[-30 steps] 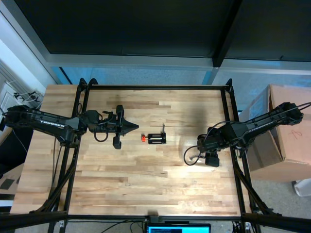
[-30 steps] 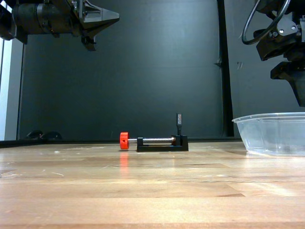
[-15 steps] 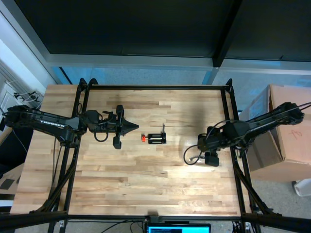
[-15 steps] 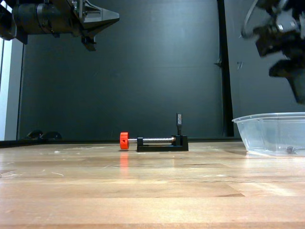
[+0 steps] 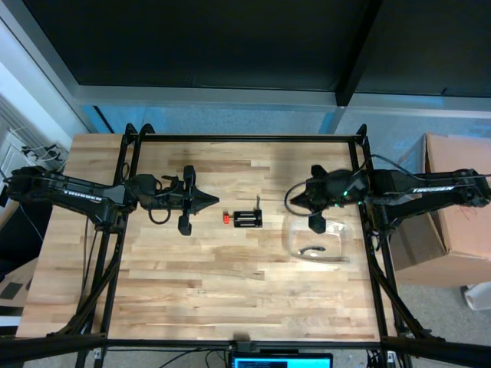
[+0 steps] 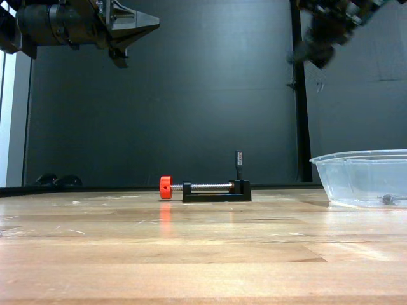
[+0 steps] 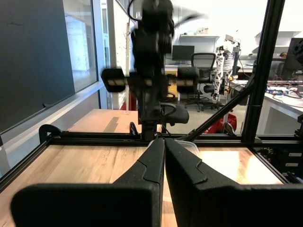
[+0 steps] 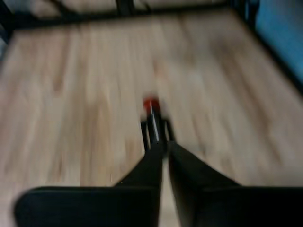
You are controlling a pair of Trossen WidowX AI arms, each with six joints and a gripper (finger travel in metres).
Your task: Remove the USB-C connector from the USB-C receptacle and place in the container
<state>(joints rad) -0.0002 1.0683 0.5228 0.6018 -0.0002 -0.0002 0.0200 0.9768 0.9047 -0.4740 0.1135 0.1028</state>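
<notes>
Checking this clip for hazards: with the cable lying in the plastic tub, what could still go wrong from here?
1. The right gripper, shut, hangs high pointing at the clamp; dropping lower could knock it, as it looks unfixed.
2. The tub with the cable inside sits near the right arm; a low sweep might shove it.
The left gripper, shut, hangs high left of the clamp, little threat.

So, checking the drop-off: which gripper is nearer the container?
The right gripper, hovering near the container where the USB-C connector lies free; the left gripper hangs beyond the vise, farther off.
</notes>
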